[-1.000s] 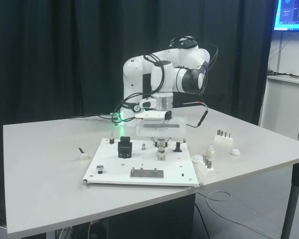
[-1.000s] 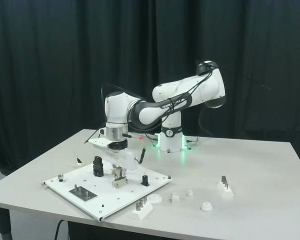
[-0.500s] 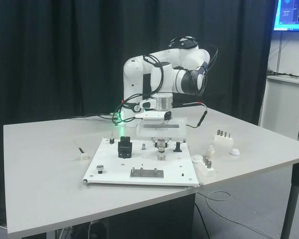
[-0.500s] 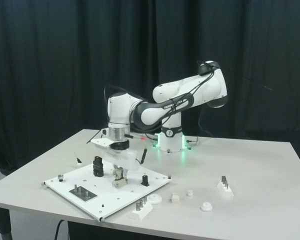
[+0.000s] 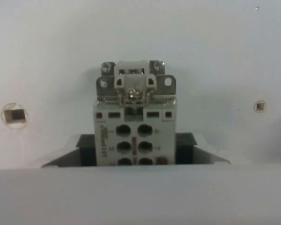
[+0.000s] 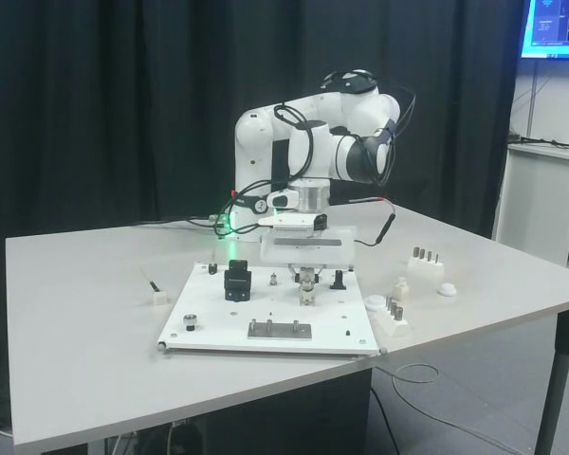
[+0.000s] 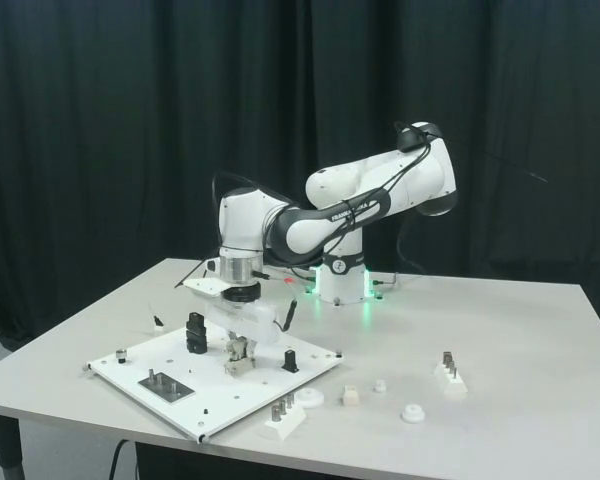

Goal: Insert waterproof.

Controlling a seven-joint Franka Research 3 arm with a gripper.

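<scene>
The wrist view alone shows the waterproof connector (image 5: 134,136) close up: a white block with numbered round holes under a screwed metal clamp, seated on the white board (image 5: 215,56). Both room views show only that the gripper (image 6: 306,275) hangs just above this connector (image 6: 306,295) mid-board, on the grey table (image 6: 76,313). I cannot tell how the fingers stand; since a second ago the arm's elbow has shifted slightly while the gripper stays over the connector.

Smooth, slightly glossy white shell on the arm (image 6: 308,128). Matt grey table (image 6: 76,284), matt white board (image 6: 218,318). Bare shiny metal bracket (image 5: 133,84) topping a white plastic connector block (image 5: 133,136). Black cloth curtain (image 6: 123,95) behind.
</scene>
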